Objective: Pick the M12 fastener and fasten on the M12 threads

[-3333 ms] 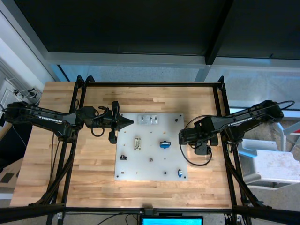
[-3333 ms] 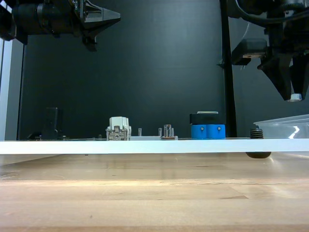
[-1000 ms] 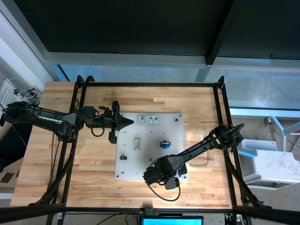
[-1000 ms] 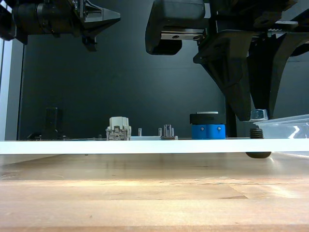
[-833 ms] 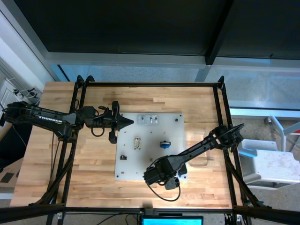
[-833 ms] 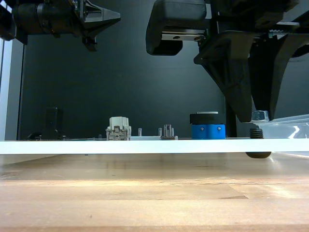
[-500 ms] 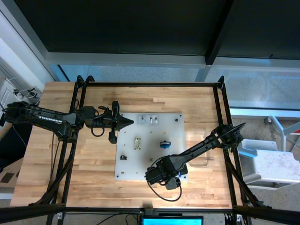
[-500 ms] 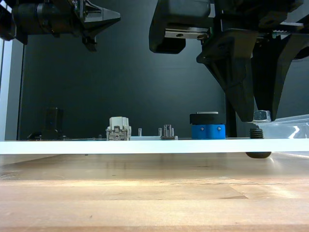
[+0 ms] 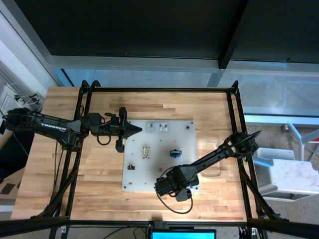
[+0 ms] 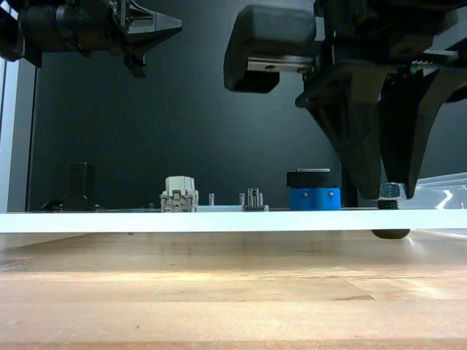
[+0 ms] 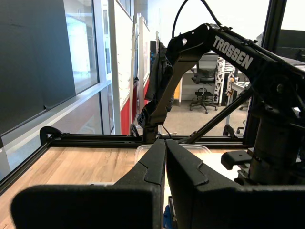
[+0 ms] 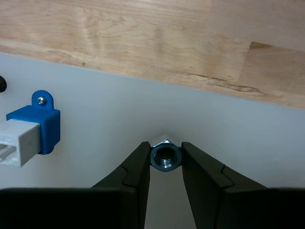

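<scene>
My right gripper [image 12: 166, 153] is shut on the small silver M12 nut [image 12: 166, 157], which sits pinched between its two fingertips. In the low view the nut [image 10: 390, 189] rests right on top of the black ribbed stud [image 10: 390, 205], with a rib or two showing beneath it. Through the nut's hole the right wrist view shows only dark. From above, the right arm's wrist [image 9: 172, 185] covers the stud at the near right edge of the white board [image 9: 134, 169]. My left gripper [image 9: 137, 129] hangs shut and empty high over the board's far left edge.
A blue connector [image 10: 314, 197] stands on the board just left of the right fingers, and another blue piece [image 12: 35, 125] lies close by. The clear tray [image 10: 445, 191] is behind the stud. A grey connector [image 10: 179, 195] and a silver post [image 10: 253, 198] stand mid-board.
My right gripper has come down a little with the nut, from just above the stud to resting on its top. The left arm has not moved.
</scene>
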Robot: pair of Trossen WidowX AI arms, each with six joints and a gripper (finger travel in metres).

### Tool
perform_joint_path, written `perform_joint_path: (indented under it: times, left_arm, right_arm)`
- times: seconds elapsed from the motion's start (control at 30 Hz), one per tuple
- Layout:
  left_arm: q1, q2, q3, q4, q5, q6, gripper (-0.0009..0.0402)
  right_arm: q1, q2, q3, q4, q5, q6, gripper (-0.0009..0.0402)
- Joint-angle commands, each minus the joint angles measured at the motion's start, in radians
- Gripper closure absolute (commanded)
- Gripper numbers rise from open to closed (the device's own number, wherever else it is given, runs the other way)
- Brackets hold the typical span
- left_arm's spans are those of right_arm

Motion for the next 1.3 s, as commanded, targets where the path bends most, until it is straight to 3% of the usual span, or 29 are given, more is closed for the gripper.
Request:
perform_joint_path:
  times: [0.03,0.4,0.5,1.3]
  left_arm:
    - [0.0,0.0,0.0,0.0,0.0,0.0,0.0393]
    - [0.0,0.0,0.0,0.0,0.0,0.0,0.0393]
    - [0.0,0.0,0.0,0.0,0.0,0.0,0.0393]
    - [0.0,0.0,0.0,0.0,0.0,0.0,0.0393]
  right_arm:
    - [0.0,0.001,-0.006,0.008,-0.001,0.0,0.0352]
    - [-0.003,0.001,-0.019,0.015,-0.002,0.021,0.0352]
    - [-0.003,0.001,-0.019,0.014,-0.002,0.068,0.0352]
    - [-0.004,0.001,-0.019,0.015,-0.001,0.994,0.0352]
